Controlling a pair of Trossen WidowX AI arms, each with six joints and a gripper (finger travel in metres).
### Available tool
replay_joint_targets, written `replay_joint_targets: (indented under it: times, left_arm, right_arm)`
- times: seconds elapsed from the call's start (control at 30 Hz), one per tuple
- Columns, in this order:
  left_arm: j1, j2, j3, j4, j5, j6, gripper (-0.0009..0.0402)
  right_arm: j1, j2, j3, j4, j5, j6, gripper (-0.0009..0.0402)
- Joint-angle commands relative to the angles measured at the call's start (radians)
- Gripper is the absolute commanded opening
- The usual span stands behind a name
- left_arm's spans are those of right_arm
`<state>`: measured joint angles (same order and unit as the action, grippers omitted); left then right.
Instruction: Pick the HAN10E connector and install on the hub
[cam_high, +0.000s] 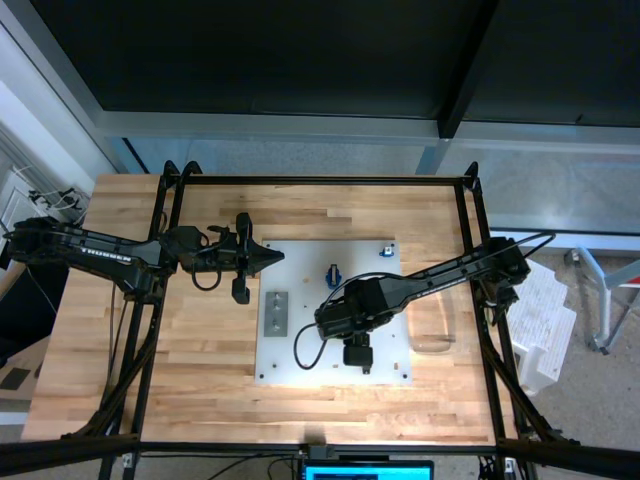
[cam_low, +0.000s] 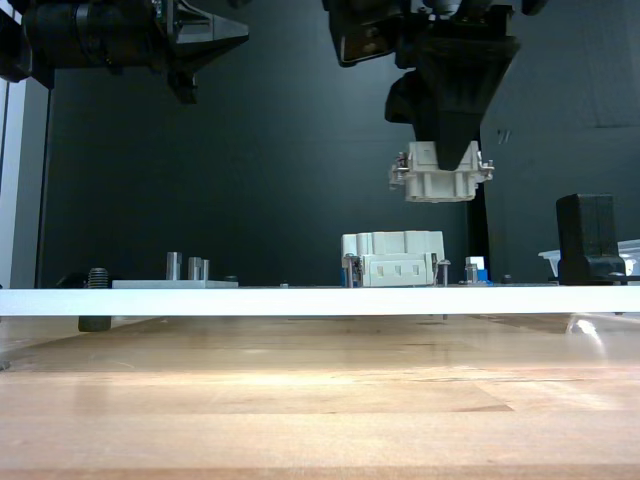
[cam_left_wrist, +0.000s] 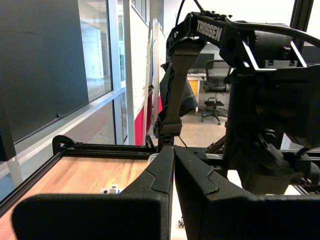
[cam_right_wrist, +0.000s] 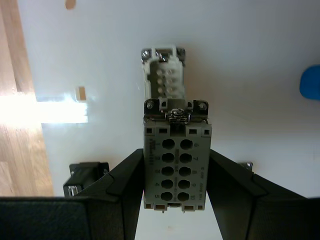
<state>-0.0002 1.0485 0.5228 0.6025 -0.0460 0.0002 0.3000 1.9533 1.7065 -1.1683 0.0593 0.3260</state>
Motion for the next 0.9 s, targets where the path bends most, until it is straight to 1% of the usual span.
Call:
replay_joint_targets:
  times: [0.03,0.3,0.6,0.8,0.9]
  left_arm:
    - [0.0,0.0,0.0,0.0,0.0,0.0,0.0]
    - [0.0,0.0,0.0,0.0,0.0,0.0,0.0]
    - [0.0,0.0,0.0,0.0,0.0,0.0,0.0]
    - [0.0,0.0,0.0,0.0,0.0,0.0,0.0]
    - [0.0,0.0,0.0,0.001,0.0,0.0,0.0]
  right_arm:
    - [0.001,0.035,0.043,-0.006,0.0,-0.004,0.0035]
    - [0.0,0.087,0.105,-0.01,0.0,-0.026,0.0035]
    - [-0.009,0.088,0.102,-0.003,0.001,-0.046,0.0035]
    - [-0.015,0.113,0.11,-0.002,0.001,-0.052,0.0035]
    - [-0.016,0.115,0.11,-0.003,-0.005,-0.051,0.0035]
